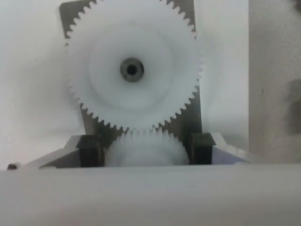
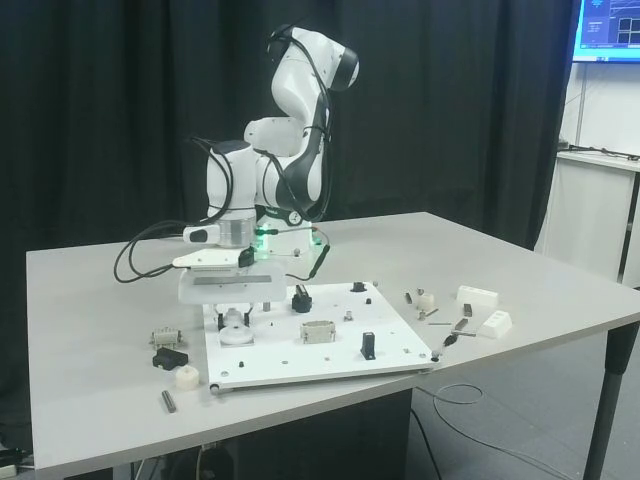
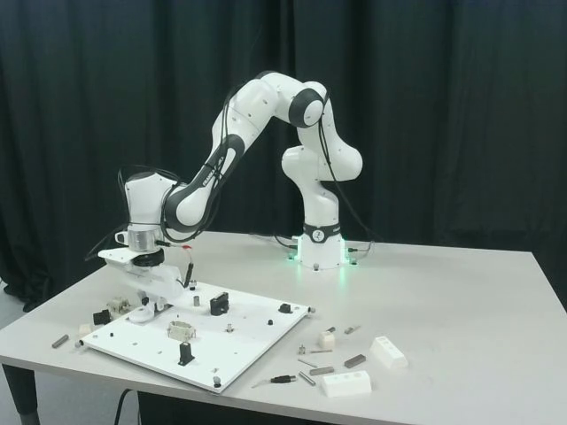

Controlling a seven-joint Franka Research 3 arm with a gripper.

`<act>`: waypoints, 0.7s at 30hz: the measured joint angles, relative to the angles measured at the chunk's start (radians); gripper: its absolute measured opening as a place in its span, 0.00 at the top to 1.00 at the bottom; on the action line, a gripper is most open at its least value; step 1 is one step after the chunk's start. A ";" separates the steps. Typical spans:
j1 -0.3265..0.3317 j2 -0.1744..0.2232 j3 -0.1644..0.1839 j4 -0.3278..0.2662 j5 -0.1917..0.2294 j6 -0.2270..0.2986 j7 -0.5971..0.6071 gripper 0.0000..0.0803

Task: Remove medium gear.

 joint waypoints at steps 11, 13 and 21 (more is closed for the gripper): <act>0.000 -0.017 -0.011 0.014 -0.008 -0.049 -0.156 0.51; 0.000 -0.025 -0.017 0.017 -0.013 -0.057 -0.156 0.51; 0.001 -0.052 -0.040 0.030 -0.020 -0.107 -0.152 0.51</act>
